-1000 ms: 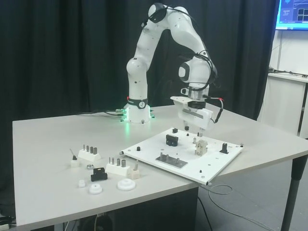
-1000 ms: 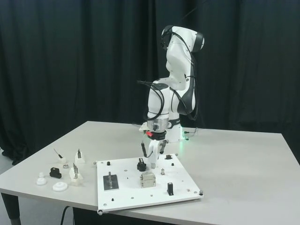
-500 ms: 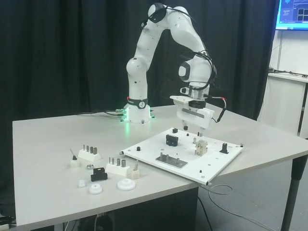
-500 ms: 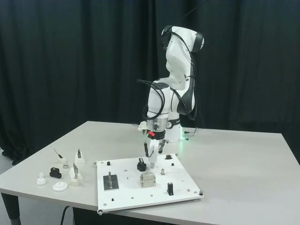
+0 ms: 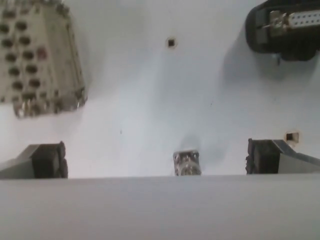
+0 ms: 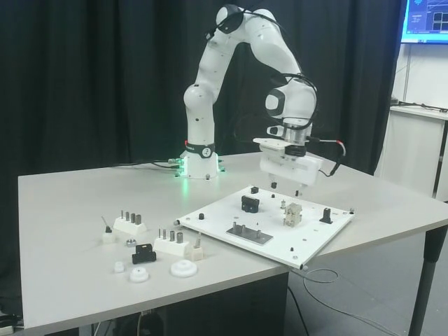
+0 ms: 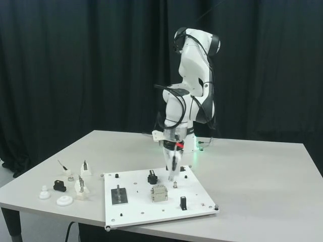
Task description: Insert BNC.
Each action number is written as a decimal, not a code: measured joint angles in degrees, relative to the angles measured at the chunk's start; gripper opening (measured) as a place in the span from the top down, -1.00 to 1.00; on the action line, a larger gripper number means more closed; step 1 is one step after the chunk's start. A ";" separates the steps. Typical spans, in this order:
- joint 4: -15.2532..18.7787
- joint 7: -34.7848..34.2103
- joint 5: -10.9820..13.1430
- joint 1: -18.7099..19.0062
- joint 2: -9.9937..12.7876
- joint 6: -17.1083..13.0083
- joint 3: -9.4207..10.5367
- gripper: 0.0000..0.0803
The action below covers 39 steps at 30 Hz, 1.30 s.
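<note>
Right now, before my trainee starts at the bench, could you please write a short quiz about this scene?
1. True or false: in the wrist view, the small round metal connector is between the fingertips of the white arm's open gripper.
2. The rectangular multi-pin connector block sits on: A) the white square board; B) the bare grey table; C) a shelf.
3. What colour is the light glowing at the arm's base?

Key: 1 true; 2 A; 3 green.
</note>
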<state>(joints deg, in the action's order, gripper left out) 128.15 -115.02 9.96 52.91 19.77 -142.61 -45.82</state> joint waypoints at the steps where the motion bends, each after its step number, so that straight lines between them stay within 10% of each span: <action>1: -0.06 0.57 -0.17 -0.04 0.00 0.02 0.27 -0.99; 39: -0.57 56.35 -2.46 -17.89 -2.01 -0.52 17.03 -0.99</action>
<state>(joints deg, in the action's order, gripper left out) 127.58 -58.67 7.50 35.02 17.75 -143.13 -28.79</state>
